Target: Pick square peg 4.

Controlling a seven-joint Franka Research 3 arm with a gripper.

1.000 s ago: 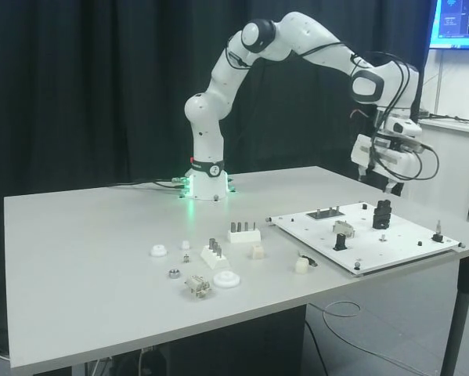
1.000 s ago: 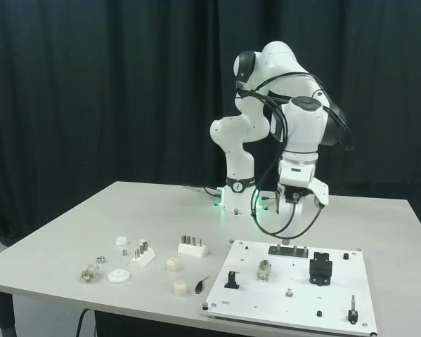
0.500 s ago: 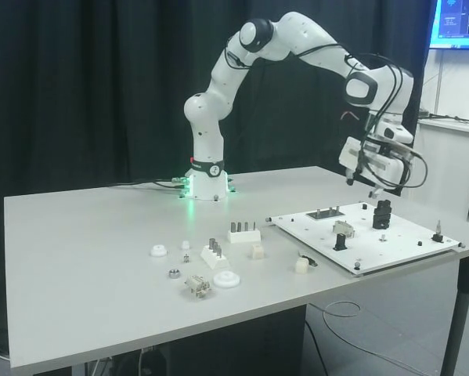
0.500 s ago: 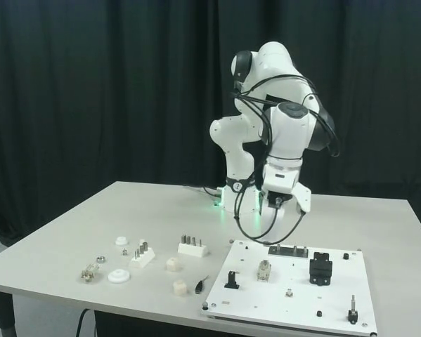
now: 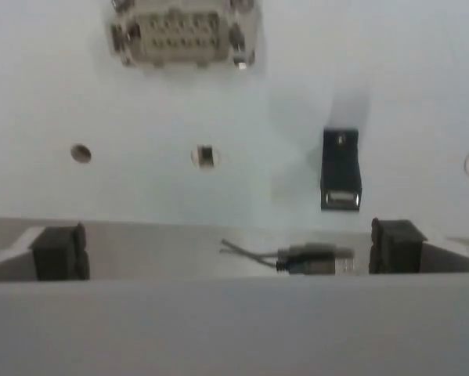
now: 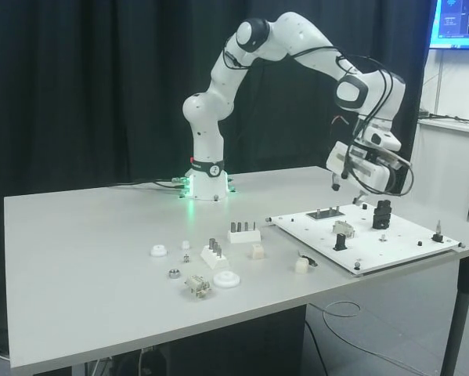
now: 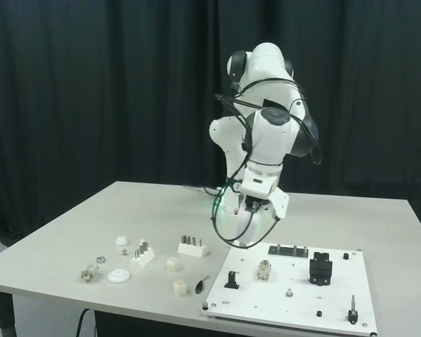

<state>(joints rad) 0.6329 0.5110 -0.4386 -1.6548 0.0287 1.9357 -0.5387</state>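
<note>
Standing: two white peg holders (image 6: pixel 243 233), (image 6: pixel 214 256).

— What is changing over the last second?
— The white seven-jointed robot arm (image 6: pixel 297 35) is swinging its two-fingered gripper (image 7: pixel 253 223) away from the white perforated assembly board (image 6: pixel 398 239)'s far side, towards the white peg holder blocks (image 7: pixel 193 246) on the table.
— And its height?
— It is sinking lower.
</note>
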